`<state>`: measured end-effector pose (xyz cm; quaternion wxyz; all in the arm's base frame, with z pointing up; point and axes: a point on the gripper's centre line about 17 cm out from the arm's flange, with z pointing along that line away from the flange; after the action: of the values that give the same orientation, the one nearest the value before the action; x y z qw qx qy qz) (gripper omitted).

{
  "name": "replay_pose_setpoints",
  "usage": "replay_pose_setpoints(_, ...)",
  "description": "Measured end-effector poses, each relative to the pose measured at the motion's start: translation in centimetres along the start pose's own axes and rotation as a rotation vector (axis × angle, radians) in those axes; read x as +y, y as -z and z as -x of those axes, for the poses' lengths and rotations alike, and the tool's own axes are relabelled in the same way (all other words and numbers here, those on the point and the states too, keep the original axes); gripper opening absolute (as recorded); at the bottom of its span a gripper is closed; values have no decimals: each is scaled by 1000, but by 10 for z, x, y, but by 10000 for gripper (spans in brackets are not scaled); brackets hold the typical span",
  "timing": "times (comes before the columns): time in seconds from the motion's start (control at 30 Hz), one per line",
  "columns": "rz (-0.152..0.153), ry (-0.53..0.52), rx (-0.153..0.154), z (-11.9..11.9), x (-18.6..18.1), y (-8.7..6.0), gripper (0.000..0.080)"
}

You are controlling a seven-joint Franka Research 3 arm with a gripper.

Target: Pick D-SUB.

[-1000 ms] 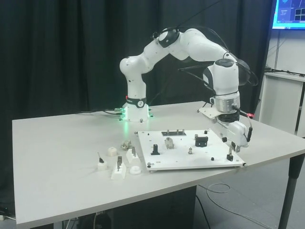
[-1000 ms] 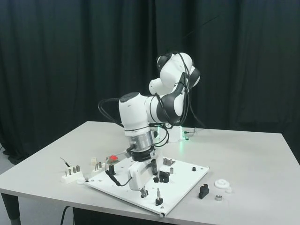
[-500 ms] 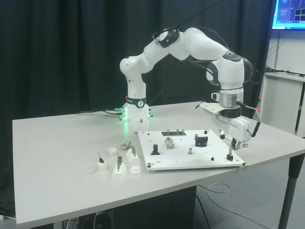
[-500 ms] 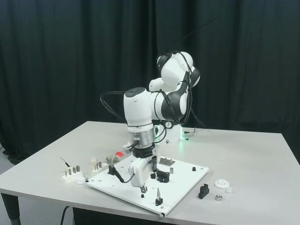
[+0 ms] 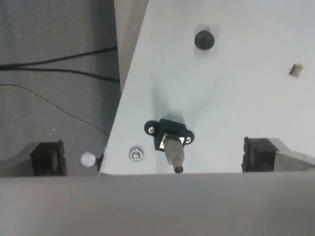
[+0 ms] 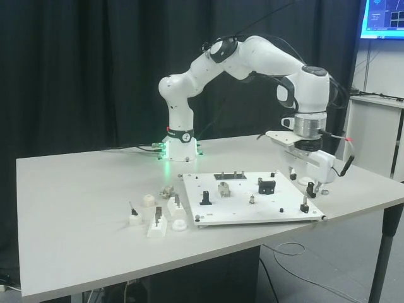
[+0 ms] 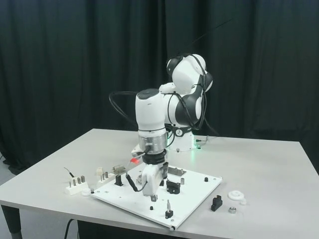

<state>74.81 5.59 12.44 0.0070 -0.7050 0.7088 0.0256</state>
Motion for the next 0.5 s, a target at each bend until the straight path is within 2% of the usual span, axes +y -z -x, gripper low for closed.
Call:
replay_pose_setpoints(0.27,18,80,28,-3,3,6,800)
replay_pose_setpoints(0.5,35,156,31,4,6,12,800)
